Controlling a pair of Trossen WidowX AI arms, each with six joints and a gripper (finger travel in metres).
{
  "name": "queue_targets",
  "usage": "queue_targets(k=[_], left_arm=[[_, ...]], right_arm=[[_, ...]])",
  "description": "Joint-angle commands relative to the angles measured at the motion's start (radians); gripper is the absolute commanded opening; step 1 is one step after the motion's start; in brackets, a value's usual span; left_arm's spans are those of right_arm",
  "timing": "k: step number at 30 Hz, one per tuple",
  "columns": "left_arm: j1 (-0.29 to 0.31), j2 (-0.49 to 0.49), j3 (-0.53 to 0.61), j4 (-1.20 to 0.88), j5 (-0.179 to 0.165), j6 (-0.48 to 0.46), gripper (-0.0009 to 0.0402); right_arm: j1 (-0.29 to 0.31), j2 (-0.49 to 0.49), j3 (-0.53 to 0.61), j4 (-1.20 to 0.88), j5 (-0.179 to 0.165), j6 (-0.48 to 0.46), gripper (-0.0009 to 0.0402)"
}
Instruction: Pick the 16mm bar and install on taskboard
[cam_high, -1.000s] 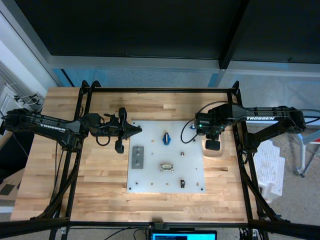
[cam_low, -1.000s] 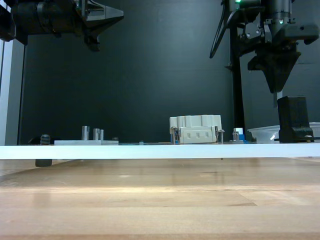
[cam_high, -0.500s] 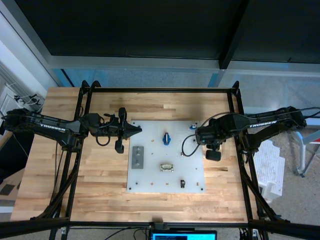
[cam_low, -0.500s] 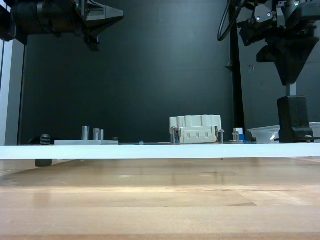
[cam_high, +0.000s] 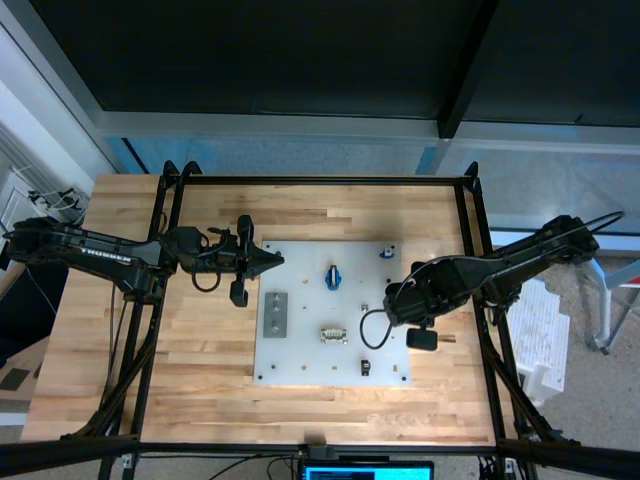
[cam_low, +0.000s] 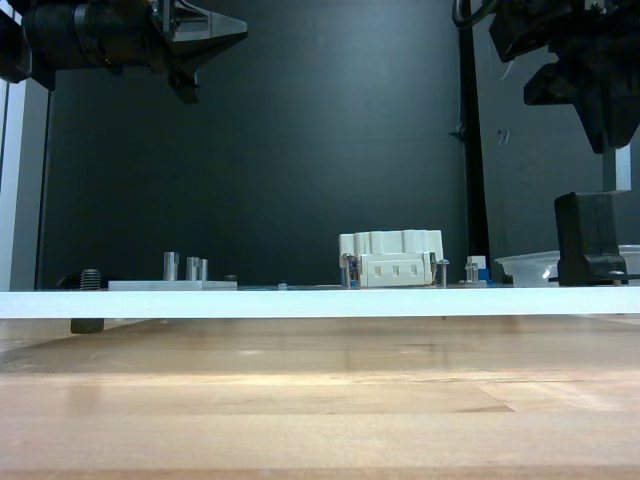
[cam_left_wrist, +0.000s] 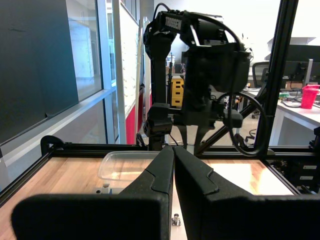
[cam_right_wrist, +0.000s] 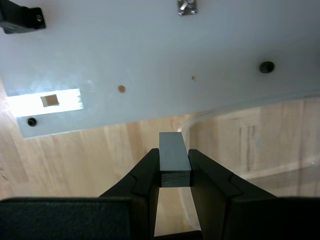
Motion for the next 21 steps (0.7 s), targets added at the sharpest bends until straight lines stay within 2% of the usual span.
queue_targets(k=[1,12,17,21], left_arm=[[0.000,0.000,0.000,0.000,0.000,0.000,0.0000],[0.000,0.000,0.000,0.000,0.000,0.000,0.0000],[0.000,0.000,0.000,0.000,0.000,0.000,0.0000],[0.000,0.000,0.000,0.000,0.000,0.000,0.0000]], right_arm=[[0.031,0.036,0.024,0.001,0.002,0.025,0.0004],[0.120,0.185,0.114,0.014,0.001,0.100,0.0004],[0.144,0.223,0.136,0.032,-0.026,0.127,0.0004],[0.169,0.246,0.141,0.060,-0.026,0.136,0.0004]])
